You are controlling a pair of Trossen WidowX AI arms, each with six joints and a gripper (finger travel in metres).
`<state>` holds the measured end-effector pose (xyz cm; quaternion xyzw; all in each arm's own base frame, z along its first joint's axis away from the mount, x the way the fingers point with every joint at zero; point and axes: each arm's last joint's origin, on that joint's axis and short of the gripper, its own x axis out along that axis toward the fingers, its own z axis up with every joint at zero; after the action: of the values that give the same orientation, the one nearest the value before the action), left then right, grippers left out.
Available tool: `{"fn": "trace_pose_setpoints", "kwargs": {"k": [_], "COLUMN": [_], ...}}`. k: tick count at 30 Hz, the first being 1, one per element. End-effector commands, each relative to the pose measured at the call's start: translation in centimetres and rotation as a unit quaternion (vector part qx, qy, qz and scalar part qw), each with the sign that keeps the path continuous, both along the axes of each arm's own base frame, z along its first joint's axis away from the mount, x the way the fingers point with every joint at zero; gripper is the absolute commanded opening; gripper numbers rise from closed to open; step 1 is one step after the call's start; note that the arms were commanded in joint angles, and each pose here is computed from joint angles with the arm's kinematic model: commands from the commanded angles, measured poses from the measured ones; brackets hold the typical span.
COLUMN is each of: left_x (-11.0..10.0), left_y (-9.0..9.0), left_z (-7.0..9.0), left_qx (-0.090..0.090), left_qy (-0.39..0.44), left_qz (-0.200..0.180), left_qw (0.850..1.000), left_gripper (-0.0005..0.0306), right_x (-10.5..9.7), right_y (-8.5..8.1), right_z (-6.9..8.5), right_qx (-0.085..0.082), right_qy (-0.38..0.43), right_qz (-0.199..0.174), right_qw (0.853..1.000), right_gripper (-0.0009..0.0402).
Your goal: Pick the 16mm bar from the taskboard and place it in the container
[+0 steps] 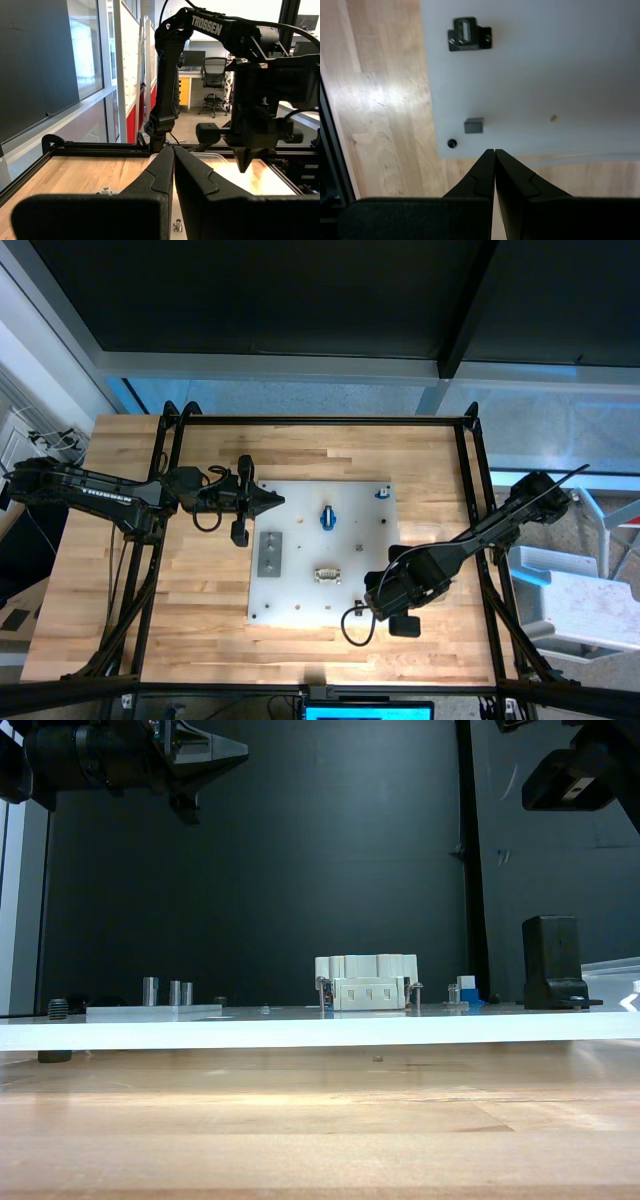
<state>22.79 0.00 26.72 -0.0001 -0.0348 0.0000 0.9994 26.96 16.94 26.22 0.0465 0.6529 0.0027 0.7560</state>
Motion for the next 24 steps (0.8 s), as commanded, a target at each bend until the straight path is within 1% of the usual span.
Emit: {"fn": "trace_pose_setpoints", "kwargs": {"k": [1,4,6,10,17,24], "left_x": [0.0,0.0,0.0,0.0,0.0,0.0], "left_y": [0.0,0.0,0.0,0.0,0.0,0.0], "left_z": [0.0,0.0,0.0,0.0,0.0,0.0], "left_qx": [0.0,0.0,0.0,0.0,0.0,0.0], "left_qy": [0.0,0.0,0.0,0.0,0.0,0.0], "left_qz": [0.0,0.0,0.0,0.0,0.0,0.0], "left_qw": [1.0,1.0,1.0,1.0,1.0,1.0], "left_gripper": [0.0,0.0,0.0,0.0,0.0,0.0], "right_x": [0.3,0.4,0.4,0.5,0.7,0.7], "right_y": [0.4,0.6,0.7,1.0,1.4,1.6], "right_z": [0.1,0.1,-0.2,-0.7,-1.2,-1.5], "right_qx": [0.001,0.0,-0.003,-0.006,-0.009,-0.012], "right_qy": [-0.002,0.001,0.005,0.011,0.016,0.018], "right_qz": [0.002,0.004,0.005,0.008,0.008,0.011], "right_qw": [1.0,1.0,1.0,1.0,1.0,1.0], "right_gripper": [0.0,0.0,0.0001,0.0014,0.006,0.0122]}}
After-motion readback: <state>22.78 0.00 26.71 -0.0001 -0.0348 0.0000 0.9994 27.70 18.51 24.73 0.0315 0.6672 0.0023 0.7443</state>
